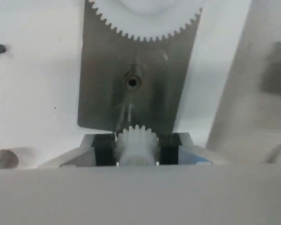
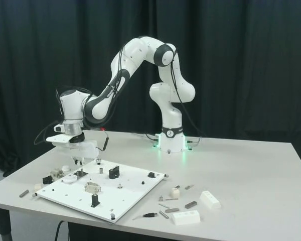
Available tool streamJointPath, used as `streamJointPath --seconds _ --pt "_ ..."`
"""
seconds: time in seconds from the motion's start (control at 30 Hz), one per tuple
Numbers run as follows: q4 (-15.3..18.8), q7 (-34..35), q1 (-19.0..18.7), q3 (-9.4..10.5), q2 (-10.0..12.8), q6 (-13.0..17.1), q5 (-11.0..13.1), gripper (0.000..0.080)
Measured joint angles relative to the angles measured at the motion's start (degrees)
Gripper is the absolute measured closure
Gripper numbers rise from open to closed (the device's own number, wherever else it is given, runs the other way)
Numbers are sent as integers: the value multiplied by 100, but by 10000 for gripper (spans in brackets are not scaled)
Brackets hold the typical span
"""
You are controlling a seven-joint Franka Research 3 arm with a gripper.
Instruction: Place small gear.
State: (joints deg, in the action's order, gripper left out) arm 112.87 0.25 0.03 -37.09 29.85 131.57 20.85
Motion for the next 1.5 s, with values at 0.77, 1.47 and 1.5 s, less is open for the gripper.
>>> streamJointPath --seconds 0.77,1.47,1.5 --pt "-132 0 -5 -64 -109 -201 -97 609" --pt "-182 0 -78 -1 -110 -206 -93 609" --pt "-190 0 -88 20 -113 -216 -89 609"
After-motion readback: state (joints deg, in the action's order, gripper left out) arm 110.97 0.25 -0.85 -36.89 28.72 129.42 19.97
